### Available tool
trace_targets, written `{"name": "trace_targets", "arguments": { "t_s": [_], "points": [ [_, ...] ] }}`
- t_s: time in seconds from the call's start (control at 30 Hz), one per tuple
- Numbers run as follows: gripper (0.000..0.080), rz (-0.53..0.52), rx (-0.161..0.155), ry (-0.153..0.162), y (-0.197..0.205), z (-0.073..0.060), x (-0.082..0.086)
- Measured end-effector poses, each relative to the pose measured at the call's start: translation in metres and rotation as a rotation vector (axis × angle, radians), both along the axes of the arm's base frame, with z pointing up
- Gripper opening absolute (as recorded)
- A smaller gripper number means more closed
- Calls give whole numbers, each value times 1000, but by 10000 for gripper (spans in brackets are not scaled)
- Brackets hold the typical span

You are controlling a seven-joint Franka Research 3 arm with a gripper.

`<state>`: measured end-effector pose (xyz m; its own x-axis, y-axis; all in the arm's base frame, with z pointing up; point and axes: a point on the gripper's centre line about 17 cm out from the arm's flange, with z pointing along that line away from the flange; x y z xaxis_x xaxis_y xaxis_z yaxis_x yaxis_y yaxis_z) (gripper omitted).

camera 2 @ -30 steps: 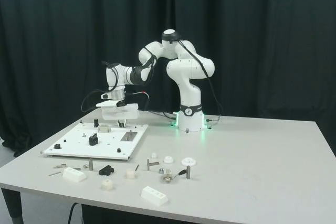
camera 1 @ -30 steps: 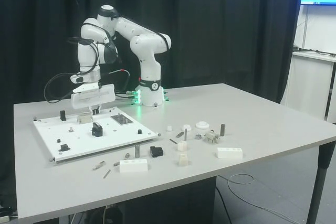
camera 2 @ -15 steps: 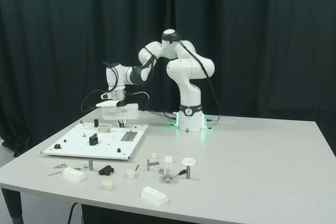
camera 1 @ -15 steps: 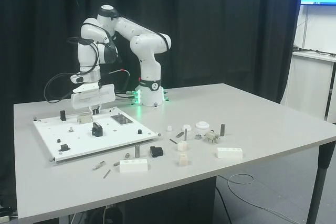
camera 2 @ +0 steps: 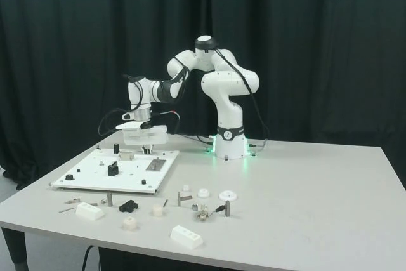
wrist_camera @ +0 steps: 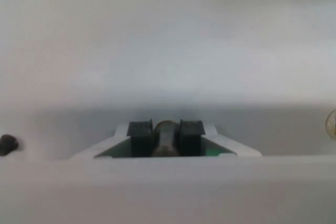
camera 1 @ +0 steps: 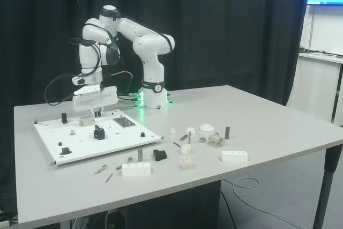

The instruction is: Remove round peg 3.

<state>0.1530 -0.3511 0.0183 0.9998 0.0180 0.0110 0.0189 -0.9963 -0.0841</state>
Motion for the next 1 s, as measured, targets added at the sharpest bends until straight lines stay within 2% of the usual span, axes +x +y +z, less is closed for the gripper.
{"name": "trace_targets", "arguments": {
  "t_s": [0.37, 1.0],
  "points": [
    [107, -169, 0, 34, 0, 0, 0],
    [106, -464, -17, 131, 0, 0, -3]
  ]
}}
